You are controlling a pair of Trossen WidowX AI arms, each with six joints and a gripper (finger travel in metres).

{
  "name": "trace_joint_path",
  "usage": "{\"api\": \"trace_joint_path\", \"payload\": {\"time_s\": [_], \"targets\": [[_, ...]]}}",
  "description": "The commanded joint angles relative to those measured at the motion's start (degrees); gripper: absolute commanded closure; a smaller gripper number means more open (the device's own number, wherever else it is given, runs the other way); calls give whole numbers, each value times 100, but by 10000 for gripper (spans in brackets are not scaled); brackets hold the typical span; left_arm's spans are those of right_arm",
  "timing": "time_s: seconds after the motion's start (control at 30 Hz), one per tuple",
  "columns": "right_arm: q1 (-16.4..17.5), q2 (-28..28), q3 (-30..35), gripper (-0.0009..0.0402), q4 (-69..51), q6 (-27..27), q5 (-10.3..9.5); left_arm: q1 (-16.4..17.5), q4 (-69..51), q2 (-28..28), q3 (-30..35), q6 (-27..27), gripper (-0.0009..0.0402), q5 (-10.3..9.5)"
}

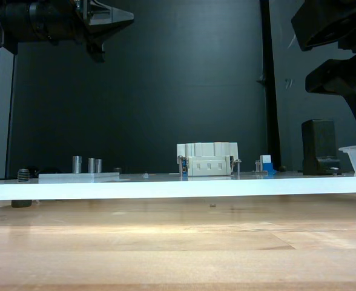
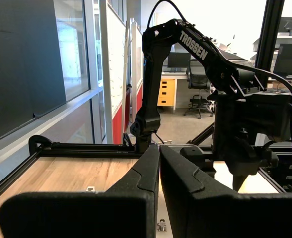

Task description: Pick the 16mm bar from the taskboard and place it in the container

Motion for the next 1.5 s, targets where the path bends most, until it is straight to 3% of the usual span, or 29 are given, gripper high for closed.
{"api": "trace_joint_path", "payload": {"time_s": [0.03, 0.93, 1.5], "targets": [[11, 13, -4, 157, 7, 9, 4, 0, 0, 2, 2, 0, 393, 0], [63, 13, -452, 162, 640, 146, 2, 2, 0, 2, 2, 0, 393, 0], [72, 13, -455, 289, 684, 197, 4, 0, 0, 2, 2, 0, 393, 0]]}}
